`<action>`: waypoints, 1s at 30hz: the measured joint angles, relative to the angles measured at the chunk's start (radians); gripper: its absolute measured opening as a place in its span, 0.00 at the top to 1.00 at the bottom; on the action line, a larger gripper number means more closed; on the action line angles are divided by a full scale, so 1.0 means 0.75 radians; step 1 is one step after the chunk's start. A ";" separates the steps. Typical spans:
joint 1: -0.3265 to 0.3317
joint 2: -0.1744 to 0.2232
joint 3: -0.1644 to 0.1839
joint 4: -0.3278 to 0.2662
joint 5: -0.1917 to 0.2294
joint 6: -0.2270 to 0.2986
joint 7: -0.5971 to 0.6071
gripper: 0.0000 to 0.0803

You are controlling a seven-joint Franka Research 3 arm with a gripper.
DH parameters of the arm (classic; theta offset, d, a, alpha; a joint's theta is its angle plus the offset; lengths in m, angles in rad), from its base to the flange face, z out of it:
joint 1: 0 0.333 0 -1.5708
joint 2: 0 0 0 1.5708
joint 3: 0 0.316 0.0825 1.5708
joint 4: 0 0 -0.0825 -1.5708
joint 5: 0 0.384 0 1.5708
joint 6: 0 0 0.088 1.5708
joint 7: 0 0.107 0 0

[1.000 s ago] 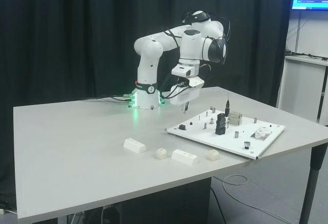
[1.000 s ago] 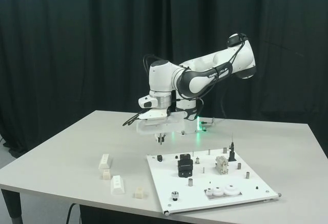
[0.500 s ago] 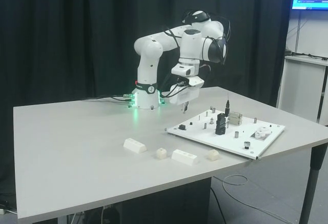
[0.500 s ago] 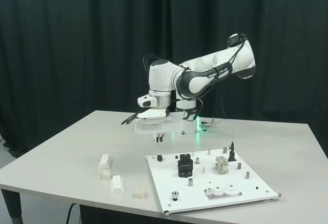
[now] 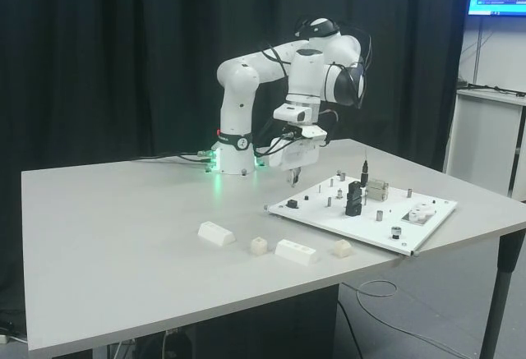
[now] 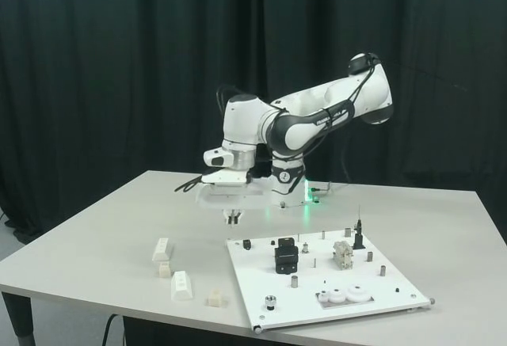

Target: Place Ethernet.

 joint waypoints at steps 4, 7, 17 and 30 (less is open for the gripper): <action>-0.052 0.000 0.024 0.040 0.008 0.022 -0.001 0.90; -0.095 0.002 0.042 0.071 0.010 0.036 -0.005 0.90; -0.245 0.021 0.101 0.184 0.023 0.050 -0.045 0.90; -0.393 0.050 0.181 0.292 0.045 0.048 -0.082 0.90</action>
